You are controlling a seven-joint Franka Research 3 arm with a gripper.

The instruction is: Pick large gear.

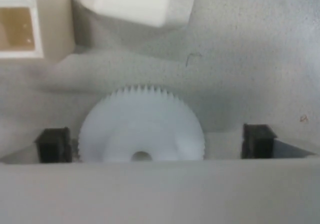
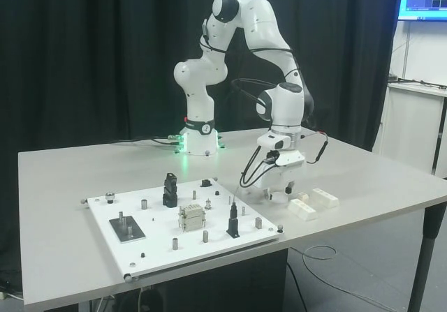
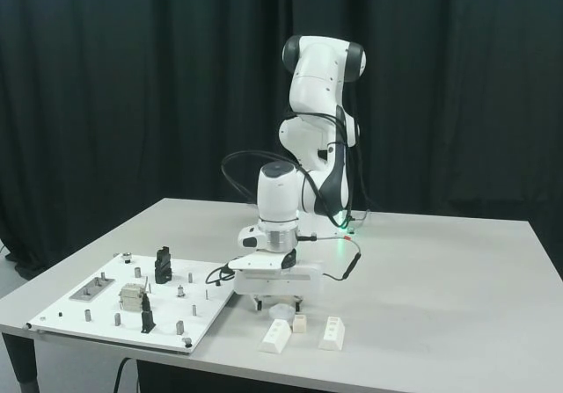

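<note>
The large gear [image 1: 141, 131] is white, toothed all round, with a hole in its hub, and lies flat on the grey table. My gripper [image 1: 155, 144] hangs low over it, open, one black fingertip [image 1: 52, 145] on each side. Both fingertips stand clear of the teeth, the gap on one side being wider. In the first room view the gripper [image 2: 278, 195] sits close to the table beside the board's right edge, and the gear is hidden beneath it. In the second room view the gear [image 3: 281, 309] shows dimly under the gripper [image 3: 280, 302].
Three small white blocks [image 2: 302, 209] [image 2: 325, 198] [image 3: 300, 323] lie just beyond the gear, toward the table's front edge; two of them show in the wrist view [image 1: 127, 1] [image 1: 30, 26]. A white assembly board [image 2: 157, 246] with pegs and black parts lies to the left.
</note>
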